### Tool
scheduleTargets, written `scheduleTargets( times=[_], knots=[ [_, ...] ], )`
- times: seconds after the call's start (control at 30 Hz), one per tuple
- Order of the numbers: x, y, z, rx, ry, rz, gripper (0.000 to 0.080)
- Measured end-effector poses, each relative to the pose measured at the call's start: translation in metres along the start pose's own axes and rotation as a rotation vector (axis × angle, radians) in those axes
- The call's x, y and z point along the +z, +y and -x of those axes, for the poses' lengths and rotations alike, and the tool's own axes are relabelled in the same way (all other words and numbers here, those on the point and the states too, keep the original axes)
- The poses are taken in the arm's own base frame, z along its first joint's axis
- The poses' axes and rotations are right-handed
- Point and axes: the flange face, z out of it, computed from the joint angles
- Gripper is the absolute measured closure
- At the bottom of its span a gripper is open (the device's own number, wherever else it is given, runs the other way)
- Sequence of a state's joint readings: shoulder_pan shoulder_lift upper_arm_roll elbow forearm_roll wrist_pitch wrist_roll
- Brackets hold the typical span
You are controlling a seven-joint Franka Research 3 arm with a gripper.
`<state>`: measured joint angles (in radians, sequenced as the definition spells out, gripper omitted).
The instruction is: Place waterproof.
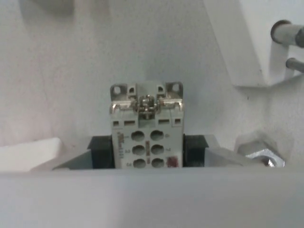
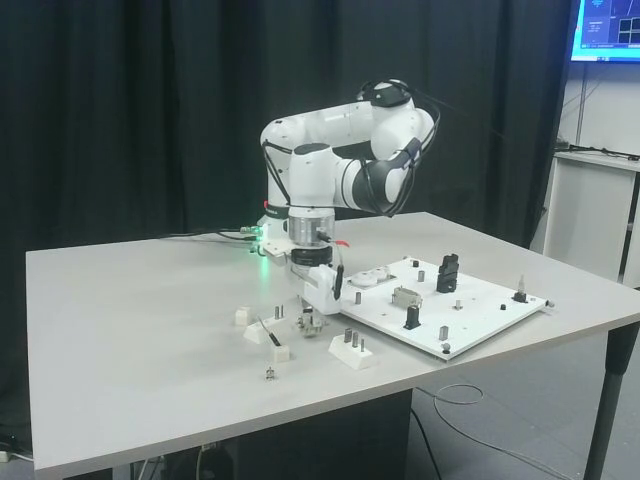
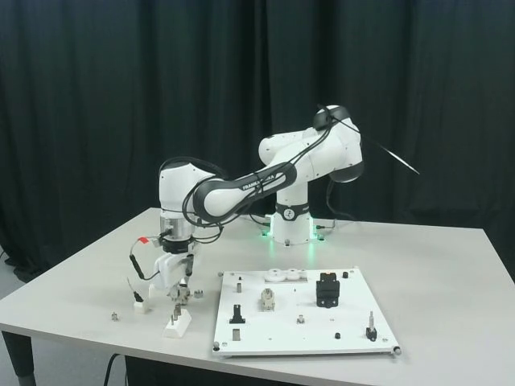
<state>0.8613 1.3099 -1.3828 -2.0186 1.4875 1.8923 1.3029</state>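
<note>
The waterproof connector (image 1: pixel 146 126) is a small grey block with several round sockets and a metal clasp on top. It sits between my two black finger pads (image 1: pixel 100 152), which press on its sides, so my gripper (image 1: pixel 147 153) is shut on it. In the room views my gripper (image 2: pixel 318 298) (image 3: pixel 177 277) hangs low over the grey table, just off the white board's (image 2: pixel 470 318) (image 3: pixel 306 331) left edge. The connector (image 2: pixel 307 321) is right at the tabletop beneath it.
A white block with two grey pegs (image 2: pixel 352 348) (image 3: pixel 179 323) (image 1: pixel 266 42) lies close by. A metal nut (image 1: pixel 260 153), another white block (image 1: pixel 28 154) (image 2: pixel 244 316) and small parts (image 2: pixel 270 372) lie around it. On the board stand a similar connector (image 2: pixel 404 297) (image 3: pixel 266 300) and black fixtures (image 2: pixel 447 272).
</note>
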Motion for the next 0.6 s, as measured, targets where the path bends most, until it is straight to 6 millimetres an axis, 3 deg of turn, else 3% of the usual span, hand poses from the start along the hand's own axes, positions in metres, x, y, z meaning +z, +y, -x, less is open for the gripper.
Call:
scheduleTargets(
  times=[0.47, 0.5, 0.6],
  knots=[
    [0.0104, 0.0016, -0.0009, -0.001, 0.008, -0.003, 0.0493],
    [0.0107, 0.0016, -0.0008, -0.001, 0.009, -0.004, 0.0338],
    [0.0101, 0.0008, 0.0002, -0.005, 0.011, -0.013, 0.0338]
  ],
)
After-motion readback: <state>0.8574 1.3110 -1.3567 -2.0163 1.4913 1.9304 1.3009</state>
